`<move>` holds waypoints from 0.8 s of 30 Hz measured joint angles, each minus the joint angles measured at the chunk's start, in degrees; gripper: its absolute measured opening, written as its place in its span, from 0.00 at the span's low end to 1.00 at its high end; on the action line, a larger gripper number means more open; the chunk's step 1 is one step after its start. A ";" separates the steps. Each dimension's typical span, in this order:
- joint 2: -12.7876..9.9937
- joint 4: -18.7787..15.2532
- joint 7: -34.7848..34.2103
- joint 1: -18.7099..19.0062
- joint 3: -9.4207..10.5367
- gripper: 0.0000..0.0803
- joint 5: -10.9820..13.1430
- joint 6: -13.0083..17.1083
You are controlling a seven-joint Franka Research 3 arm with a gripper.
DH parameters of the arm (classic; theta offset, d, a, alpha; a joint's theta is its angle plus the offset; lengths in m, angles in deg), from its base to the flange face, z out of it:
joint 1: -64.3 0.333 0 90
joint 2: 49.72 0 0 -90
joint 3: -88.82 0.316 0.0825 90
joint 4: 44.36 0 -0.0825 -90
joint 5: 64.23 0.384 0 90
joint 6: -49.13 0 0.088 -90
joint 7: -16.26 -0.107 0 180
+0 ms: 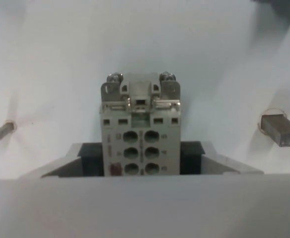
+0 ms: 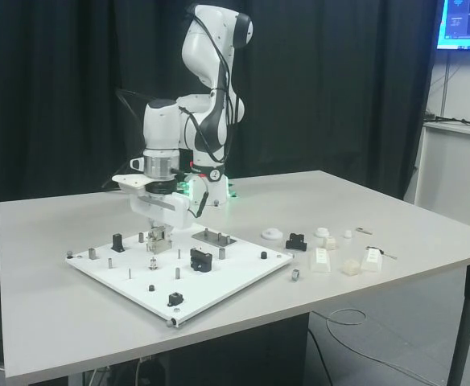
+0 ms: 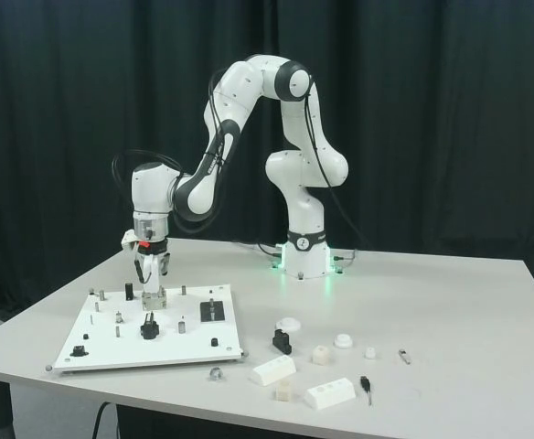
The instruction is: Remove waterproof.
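Presently the jaws are closed on the grey connector block, gripping its sides directly above the white board on the tabletop. The block stands upright at the board's far-left area, with six round holes on its face and a metal clip on top. Small pegs stand beside it. Loose white parts lie on the tabletop, well apart.

The white board lay on the grey table, in front of the arm's base. The connector block stood on the board, with pegs on either side of it. Loose small parts lay on the table beside the board, well apart from it.
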 joint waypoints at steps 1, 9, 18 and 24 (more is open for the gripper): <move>0.01 0.00 0.00 0.00 0.00 0.39 0.00 -0.01; 0.16 -0.01 0.00 0.01 -0.01 0.39 0.00 -0.15; 0.55 -0.15 0.00 0.01 -0.12 0.39 0.00 -0.19; 0.62 -0.18 0.00 0.01 -0.14 0.39 0.00 -0.20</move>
